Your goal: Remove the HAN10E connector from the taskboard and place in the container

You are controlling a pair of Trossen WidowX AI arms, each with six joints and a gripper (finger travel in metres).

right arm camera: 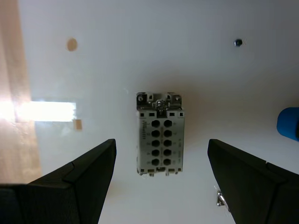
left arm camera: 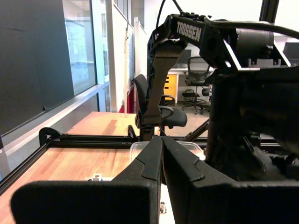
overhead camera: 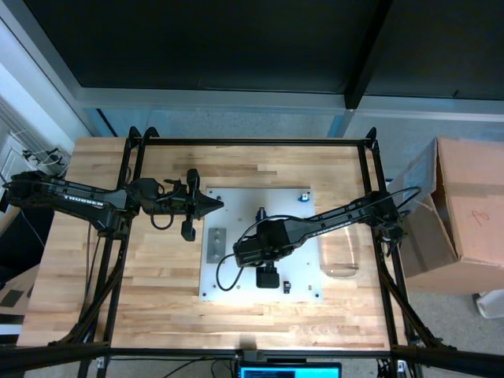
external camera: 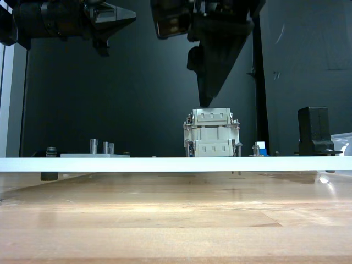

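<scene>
Grey and upright, the connector sits in its seat on the white board, directly beneath the right gripper. The jaws are spread wide, one on each side of the connector and both clear of it. From table height the gripper's tip hangs just above the connector's top. A blue part lies outside one jaw.

The left gripper hovers high over the board's left edge, its jaws pressed together on nothing and pointing toward the right arm. A clear container stands on the wooden table, off the board and well apart from both sets of jaws.
</scene>
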